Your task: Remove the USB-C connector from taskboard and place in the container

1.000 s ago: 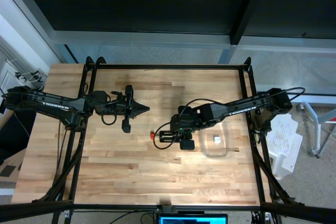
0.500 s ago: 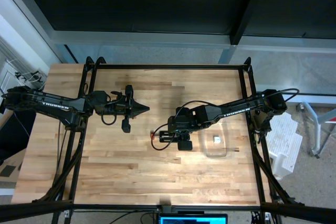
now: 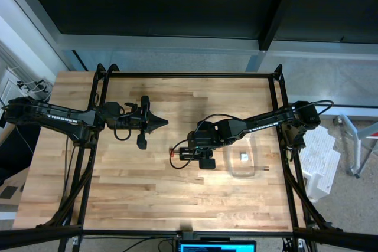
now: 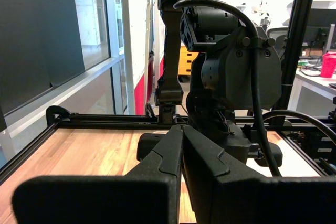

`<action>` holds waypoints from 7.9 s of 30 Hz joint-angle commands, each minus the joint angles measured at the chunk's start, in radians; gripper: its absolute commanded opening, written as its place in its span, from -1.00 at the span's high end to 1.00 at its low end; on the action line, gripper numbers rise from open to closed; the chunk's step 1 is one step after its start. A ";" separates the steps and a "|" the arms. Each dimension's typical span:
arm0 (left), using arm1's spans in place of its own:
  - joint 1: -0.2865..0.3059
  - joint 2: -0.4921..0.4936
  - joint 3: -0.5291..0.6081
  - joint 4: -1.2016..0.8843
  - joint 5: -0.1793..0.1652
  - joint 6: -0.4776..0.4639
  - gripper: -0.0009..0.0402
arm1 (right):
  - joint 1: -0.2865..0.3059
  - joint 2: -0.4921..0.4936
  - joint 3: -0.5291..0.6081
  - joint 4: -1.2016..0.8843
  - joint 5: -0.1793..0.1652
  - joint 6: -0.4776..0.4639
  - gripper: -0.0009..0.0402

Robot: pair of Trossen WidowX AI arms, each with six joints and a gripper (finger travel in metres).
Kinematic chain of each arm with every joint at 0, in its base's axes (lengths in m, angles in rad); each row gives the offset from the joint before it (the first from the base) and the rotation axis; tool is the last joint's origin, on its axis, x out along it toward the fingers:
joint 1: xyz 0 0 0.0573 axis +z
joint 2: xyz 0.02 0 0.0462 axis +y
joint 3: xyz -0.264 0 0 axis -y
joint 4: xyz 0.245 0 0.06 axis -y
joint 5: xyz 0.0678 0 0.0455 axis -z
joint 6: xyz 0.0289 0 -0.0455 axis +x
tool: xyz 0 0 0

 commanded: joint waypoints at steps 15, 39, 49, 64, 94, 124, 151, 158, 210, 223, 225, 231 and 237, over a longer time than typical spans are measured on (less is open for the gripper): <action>0.000 0.000 0.000 0.000 0.000 0.000 0.96 | -0.002 0.000 0.000 0.000 0.000 -0.006 0.83; 0.000 0.000 0.000 0.000 0.000 0.000 0.96 | -0.003 -0.004 0.000 0.001 -0.001 -0.006 0.96; 0.000 0.000 0.000 0.000 0.000 0.000 0.96 | -0.003 -0.031 0.000 -0.008 -0.005 -0.006 0.96; 0.000 0.000 0.000 0.000 0.000 0.000 0.96 | -0.003 -0.045 0.038 -0.055 -0.005 -0.006 0.96; 0.000 0.000 0.000 0.000 0.000 0.000 0.96 | 0.069 -0.365 -0.207 -0.169 -0.007 0.074 0.96; 0.000 0.000 0.000 0.000 0.000 0.000 0.96 | 0.080 -0.668 -0.642 -0.162 -0.008 0.126 0.95; 0.000 0.000 0.000 0.000 0.000 0.000 0.96 | 0.093 -0.668 -0.611 -0.182 -0.008 0.181 0.23; 0.000 0.000 0.000 0.000 0.000 0.000 0.96 | 0.095 -0.668 -0.562 -0.240 -0.008 0.181 0.17; 0.000 0.000 0.000 0.000 0.000 0.000 0.96 | -0.152 -0.731 -0.696 1.090 -0.064 -0.103 0.96; 0.000 0.000 0.000 0.000 0.000 0.000 0.96 | -0.176 -0.731 -0.755 1.204 -0.080 -0.074 0.96; 0.000 0.000 0.000 0.000 0.000 0.000 0.96 | -0.175 -0.731 -0.758 1.206 -0.081 -0.074 0.96; 0.000 0.000 0.000 0.000 0.000 0.000 0.96 | -0.176 -0.732 -0.773 1.221 -0.088 -0.066 0.96; 0.000 0.000 0.000 0.000 0.000 0.000 0.96 | -0.175 -0.736 -0.806 1.255 -0.088 -0.055 0.96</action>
